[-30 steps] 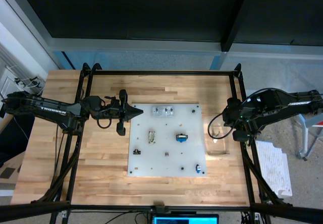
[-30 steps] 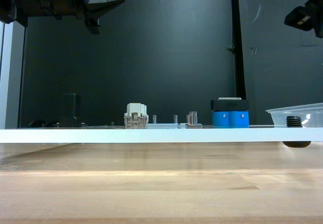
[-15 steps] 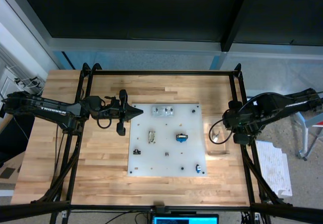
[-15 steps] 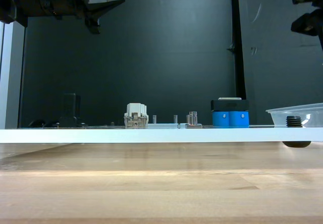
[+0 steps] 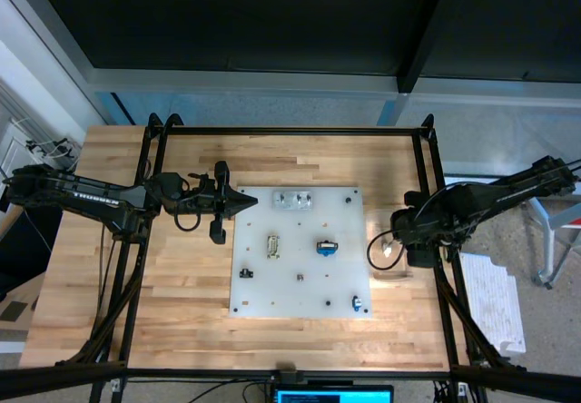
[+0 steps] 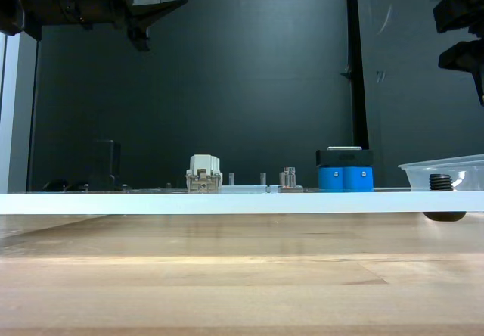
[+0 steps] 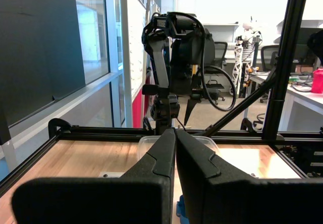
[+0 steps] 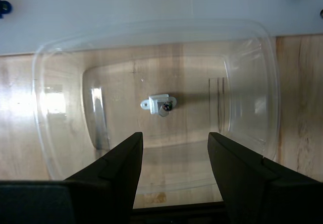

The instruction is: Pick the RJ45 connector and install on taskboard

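Observation:
The RJ45 connector, a tiny whitish plug with a silvery glint, lies on the floor of a clear plastic tray just right of the white taskboard. My right gripper hangs above the tray, open, with its fingers apart on either side of the connector and well above it. From overhead the right gripper sits over the tray. My left gripper hovers shut at the board's left edge, high above the table, holding nothing.
The board carries a beige socket, a blue block, silver posts and small black fittings. A black frame surrounds the wooden table. The tray's wall rises just past the board's right end.
My right arm has swung inward toward the board and come over the tray, dropping a little. The left arm has not moved.

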You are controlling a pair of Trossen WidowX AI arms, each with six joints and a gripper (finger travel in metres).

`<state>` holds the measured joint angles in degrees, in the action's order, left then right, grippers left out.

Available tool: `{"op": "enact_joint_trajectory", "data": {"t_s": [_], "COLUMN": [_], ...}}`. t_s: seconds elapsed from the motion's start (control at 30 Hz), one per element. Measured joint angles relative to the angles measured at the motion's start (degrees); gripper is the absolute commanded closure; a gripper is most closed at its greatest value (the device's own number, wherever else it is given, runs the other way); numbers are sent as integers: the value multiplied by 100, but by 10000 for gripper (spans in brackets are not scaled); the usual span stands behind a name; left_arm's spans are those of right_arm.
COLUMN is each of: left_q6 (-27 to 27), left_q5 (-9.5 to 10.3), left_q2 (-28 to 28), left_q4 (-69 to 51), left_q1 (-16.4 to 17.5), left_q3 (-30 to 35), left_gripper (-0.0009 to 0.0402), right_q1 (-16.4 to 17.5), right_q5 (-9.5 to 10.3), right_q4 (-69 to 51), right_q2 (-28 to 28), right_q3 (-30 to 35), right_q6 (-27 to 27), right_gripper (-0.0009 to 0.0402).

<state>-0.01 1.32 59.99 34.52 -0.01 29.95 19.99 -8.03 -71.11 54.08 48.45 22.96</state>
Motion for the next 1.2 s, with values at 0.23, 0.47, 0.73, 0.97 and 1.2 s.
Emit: {"op": "enact_joint_trajectory", "data": {"t_s": [0.23,0.47,0.73,0.97,1.2], "left_q6": [0,-2,0,0,0], "left_q5": [0,0,2,0,0], "left_q2": [0,0,0,0,0], "left_q4": [0,0,0,0,0], "left_q1": [0,0,0,0,0], "left_q3": [0,0,-2,-2,0], "left_gripper": [393,393,393,393,393], "right_q1": [33,57,79,103,116], "right_q5": [-144,-146,-144,-142,-111], "right_q4": [472,758,1078,1156,1318], "right_q2": [326,507,634,743,863], "right_q3": [-350,-682,-826,-876,-955], "right_q6": [72,-92,-157,-146,-142], "right_gripper": [216,216,217,217,217]}}
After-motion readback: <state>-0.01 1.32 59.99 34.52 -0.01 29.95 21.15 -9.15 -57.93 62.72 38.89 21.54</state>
